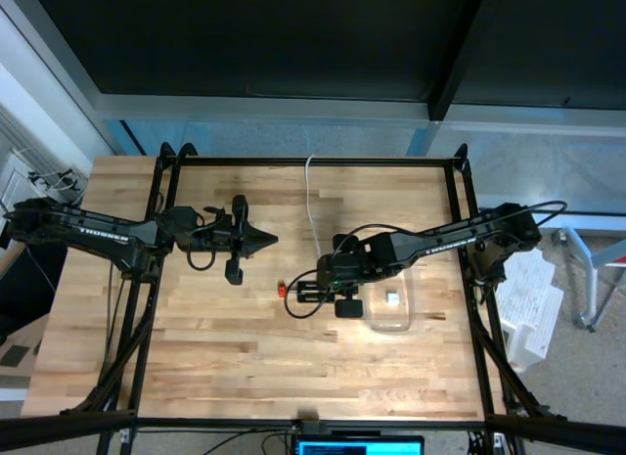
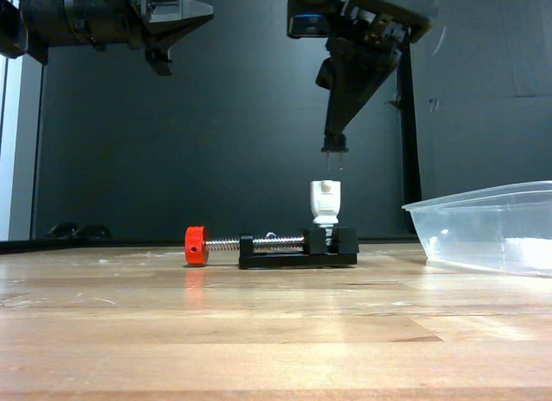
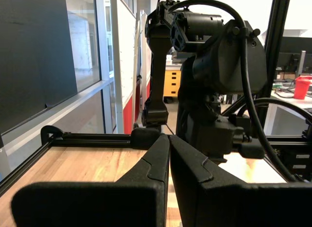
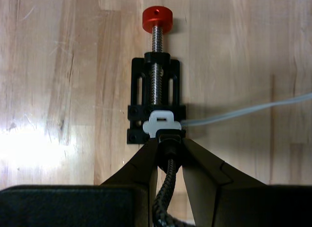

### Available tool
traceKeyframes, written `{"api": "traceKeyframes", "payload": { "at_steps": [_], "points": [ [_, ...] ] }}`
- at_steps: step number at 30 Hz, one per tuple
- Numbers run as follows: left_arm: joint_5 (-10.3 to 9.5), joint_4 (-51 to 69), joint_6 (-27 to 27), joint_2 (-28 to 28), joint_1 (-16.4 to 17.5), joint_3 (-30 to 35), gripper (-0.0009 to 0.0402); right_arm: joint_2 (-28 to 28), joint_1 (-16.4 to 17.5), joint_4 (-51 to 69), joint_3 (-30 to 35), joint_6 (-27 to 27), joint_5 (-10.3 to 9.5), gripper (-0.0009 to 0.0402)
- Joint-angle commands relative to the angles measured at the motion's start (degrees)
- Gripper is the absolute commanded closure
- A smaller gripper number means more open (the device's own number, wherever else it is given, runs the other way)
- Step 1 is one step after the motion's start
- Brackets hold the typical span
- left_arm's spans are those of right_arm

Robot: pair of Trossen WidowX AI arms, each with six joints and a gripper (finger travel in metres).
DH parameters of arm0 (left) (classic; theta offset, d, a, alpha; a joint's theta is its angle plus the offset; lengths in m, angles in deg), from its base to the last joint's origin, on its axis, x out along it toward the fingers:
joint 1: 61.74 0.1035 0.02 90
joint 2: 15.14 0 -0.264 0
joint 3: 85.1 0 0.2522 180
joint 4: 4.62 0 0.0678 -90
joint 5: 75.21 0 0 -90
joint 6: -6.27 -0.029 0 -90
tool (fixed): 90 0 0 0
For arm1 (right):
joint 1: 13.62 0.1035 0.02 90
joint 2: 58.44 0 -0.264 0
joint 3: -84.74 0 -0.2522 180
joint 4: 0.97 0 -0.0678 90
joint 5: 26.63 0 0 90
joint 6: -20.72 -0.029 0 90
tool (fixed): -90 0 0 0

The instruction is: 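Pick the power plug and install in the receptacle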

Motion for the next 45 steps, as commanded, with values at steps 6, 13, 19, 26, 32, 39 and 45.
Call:
{"api": "traceKeyframes", "payload": {
  "at_steps": [6,13,19,26,32,39,45],
  "points": [
    [0.0,0.0,0.0,0.0,0.0,0.0,0.0393,-1.7,-0.3,-1.0,0.6,0.8,-0.39,0.0393],
    [0.0,0.0,0.0,0.0,0.0,0.0,0.0393,-1.9,-0.3,-1.3,0.5,0.8,-0.61,0.0393],
    [0.0,0.0,0.0,0.0,0.0,0.0,0.0393,-2.3,-0.3,-1.6,0.4,0.9,-1.46,0.0393],
    [0.0,0.0,0.0,0.0,0.0,0.0,0.0393,-2.3,-0.3,-1.6,0.1,1.8,-1.42,0.0393],
    [0.0,0.0,0.0,0.0,0.0,0.0,0.0393,-2.3,-0.7,-1.6,0.1,1.9,-1.42,0.0393],
    [0.0,0.0,0.0,0.0,0.0,0.0,0.0393,-2.3,-0.9,-1.6,0.1,2.1,-1.46,0.0393],
    [0.0,0.0,0.0,0.0,0.0,0.0,0.0393,-2.4,-0.9,-2.0,-0.4,2.1,-1.46,0.0393]
  ]
}}
